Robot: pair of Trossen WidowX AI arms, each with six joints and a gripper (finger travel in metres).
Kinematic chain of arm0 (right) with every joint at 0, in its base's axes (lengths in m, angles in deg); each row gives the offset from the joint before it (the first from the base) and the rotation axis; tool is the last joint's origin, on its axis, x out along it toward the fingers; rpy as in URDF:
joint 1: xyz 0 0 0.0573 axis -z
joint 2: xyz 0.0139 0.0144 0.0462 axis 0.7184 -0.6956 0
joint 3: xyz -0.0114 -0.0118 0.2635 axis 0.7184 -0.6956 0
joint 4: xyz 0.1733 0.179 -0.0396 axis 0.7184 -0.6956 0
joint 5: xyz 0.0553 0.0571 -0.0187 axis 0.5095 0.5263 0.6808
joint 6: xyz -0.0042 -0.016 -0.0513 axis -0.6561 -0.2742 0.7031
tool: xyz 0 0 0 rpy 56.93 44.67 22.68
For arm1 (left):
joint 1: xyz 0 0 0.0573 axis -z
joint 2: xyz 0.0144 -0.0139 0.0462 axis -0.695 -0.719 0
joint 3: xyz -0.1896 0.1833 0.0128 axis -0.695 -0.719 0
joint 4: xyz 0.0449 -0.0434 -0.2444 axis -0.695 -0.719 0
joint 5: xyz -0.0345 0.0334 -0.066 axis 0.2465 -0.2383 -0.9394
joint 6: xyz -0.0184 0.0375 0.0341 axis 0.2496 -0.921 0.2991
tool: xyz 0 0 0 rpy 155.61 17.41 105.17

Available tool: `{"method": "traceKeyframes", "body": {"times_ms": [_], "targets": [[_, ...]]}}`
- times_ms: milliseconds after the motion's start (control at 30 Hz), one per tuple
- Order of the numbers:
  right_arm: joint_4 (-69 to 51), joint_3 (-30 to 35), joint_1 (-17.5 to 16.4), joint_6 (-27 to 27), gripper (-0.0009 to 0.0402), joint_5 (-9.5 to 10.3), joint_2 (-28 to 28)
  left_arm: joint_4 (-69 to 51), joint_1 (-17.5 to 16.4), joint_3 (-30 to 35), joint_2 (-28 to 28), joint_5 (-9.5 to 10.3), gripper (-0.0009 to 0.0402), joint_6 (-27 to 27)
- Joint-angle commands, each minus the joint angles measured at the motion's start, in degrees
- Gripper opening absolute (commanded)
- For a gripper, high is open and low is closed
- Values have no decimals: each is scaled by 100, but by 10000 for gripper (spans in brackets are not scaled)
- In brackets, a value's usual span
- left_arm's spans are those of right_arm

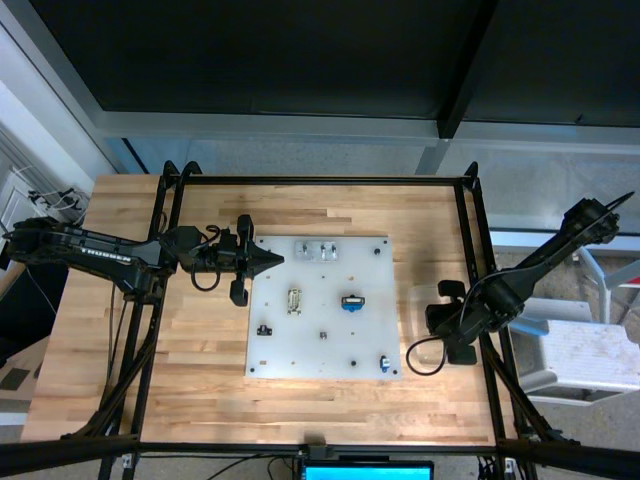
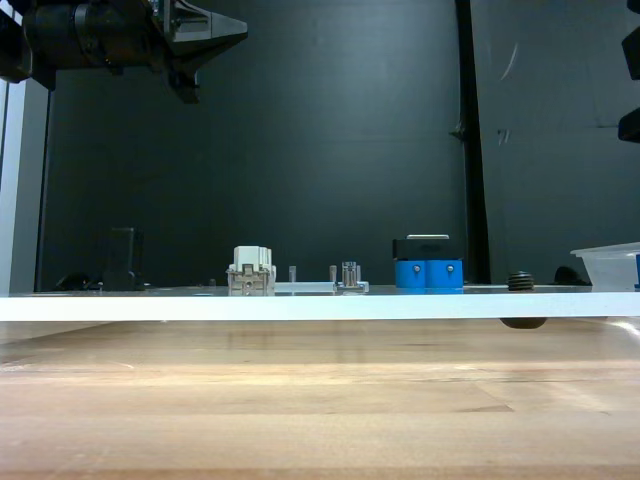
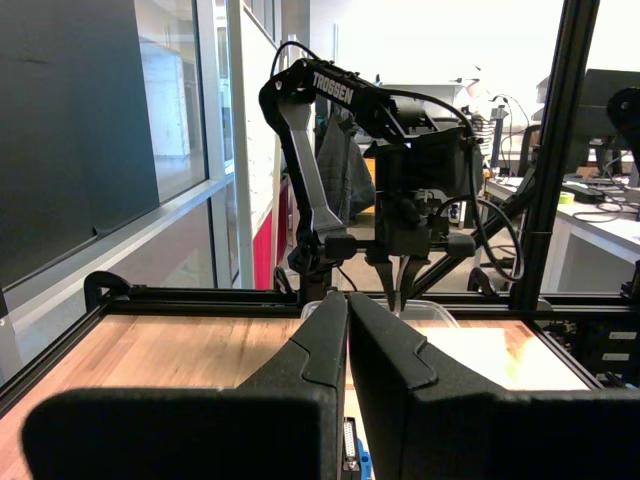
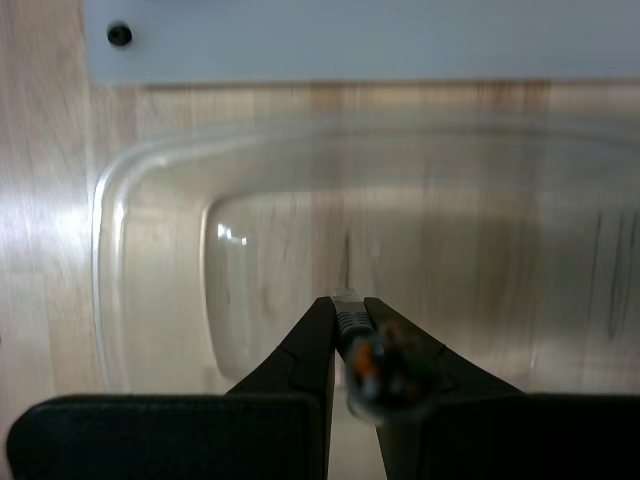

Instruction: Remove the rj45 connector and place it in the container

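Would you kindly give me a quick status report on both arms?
Right gripper shut on rj45 connector, above container. Left gripper shut, raised at board's left edge. Nothing in the way.

Glossy clear plastic container (image 4: pixel 150 190), seemingly smooth

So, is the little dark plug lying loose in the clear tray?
No, the right pincer grips the rj45 connector above the container; the left pincer hovers shut at the white board's edge.
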Motion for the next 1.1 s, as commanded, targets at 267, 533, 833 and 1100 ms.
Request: {"method": "traceKeyframes", "body": {"times_ms": [267, 533, 833, 1100], "targets": [[-37, -144, -26, -109, 0, 42, 98, 2, -2, 0, -2, 0, 1, 0], [-142, -144, -22, -114, 38, 37, 44, 2, 0, 0, -2, 0, 1, 0], [-345, -144, -22, -138, 129, 37, 31, 2, 0, 0, -2, 0, 1, 0], [-389, -144, -24, -131, 190, 42, 31, 2, -2, 0, -2, 0, 1, 0]]}}
